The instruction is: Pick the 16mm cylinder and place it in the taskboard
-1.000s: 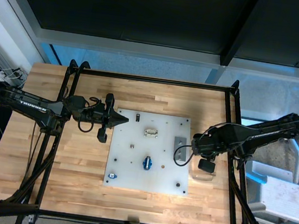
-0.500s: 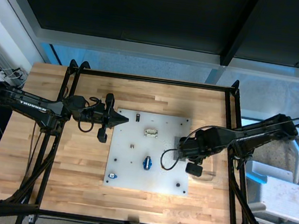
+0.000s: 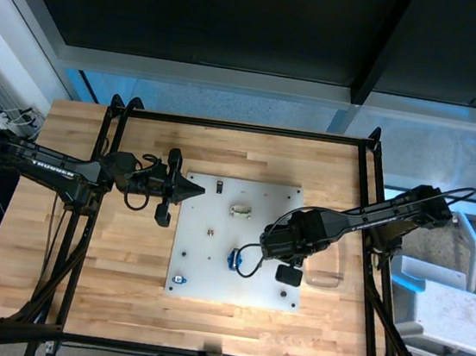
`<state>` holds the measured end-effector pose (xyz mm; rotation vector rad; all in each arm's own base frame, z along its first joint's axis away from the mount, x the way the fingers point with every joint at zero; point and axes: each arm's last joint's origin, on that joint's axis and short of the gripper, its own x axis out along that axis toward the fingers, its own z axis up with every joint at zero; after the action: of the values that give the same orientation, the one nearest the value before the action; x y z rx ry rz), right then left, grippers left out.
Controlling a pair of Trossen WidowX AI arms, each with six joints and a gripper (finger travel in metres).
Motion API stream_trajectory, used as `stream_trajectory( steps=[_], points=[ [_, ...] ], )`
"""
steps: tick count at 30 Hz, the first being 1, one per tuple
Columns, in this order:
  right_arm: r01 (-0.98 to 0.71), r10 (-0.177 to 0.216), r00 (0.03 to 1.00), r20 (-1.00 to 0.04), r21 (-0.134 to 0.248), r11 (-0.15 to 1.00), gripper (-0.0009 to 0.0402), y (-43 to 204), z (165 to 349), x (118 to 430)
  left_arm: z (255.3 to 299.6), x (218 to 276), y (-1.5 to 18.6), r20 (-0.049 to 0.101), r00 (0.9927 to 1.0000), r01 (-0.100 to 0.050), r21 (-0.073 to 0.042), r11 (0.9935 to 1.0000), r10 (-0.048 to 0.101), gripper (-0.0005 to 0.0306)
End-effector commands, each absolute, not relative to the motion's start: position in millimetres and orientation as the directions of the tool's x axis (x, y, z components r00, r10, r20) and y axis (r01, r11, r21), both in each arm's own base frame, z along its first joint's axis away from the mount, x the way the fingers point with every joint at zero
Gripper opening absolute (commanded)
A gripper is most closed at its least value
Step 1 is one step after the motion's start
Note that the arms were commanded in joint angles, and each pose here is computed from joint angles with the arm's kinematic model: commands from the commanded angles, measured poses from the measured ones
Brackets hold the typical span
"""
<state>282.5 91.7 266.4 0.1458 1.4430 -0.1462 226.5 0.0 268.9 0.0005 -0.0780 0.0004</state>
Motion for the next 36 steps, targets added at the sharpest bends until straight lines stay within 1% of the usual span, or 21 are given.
stream_trajectory(
  steps=[1,8,12,15,17,36],
  points=[
    [0.187,-0.006,0.129,-0.992,0.018,0.982,0.0000,94.5,263.7,289.3,268.9,226.5,0.0,0.078,0.99696,0.000,0.001,1.00000,0.000,0.0000],
    [0.171,0.009,0.133,-0.991,0.032,0.985,0.0000,99.5,259.7,302.0,268.9,226.5,0.0,0.078,0.99696,0.000,0.001,1.00000,0.000,0.0000],
    [0.169,0.023,0.146,-0.989,0.048,0.984,0.0000,101.6,255.5,307.3,268.9,226.5,0.0,0.078,0.99696,0.000,0.001,1.00000,0.000,0.0000],
    [0.168,0.025,0.142,-0.990,0.049,0.984,0.0000,102.9,250.3,311.0,268.9,226.5,0.0,0.078,0.99696,0.000,0.001,1.00000,0.000,0.0000],
    [0.167,0.041,0.137,-0.990,0.064,0.984,0.0000,104.1,246.7,314.0,268.9,226.5,0.0,0.078,0.99696,0.000,0.001,1.00000,0.000,0.0000],
    [0.169,0.051,0.151,-0.987,0.077,0.983,0.0000,108.1,235.0,330.7,268.9,226.5,0.0,0.078,0.99696,0.000,0.001,1.00000,0.000,0.0000]
  ],
)
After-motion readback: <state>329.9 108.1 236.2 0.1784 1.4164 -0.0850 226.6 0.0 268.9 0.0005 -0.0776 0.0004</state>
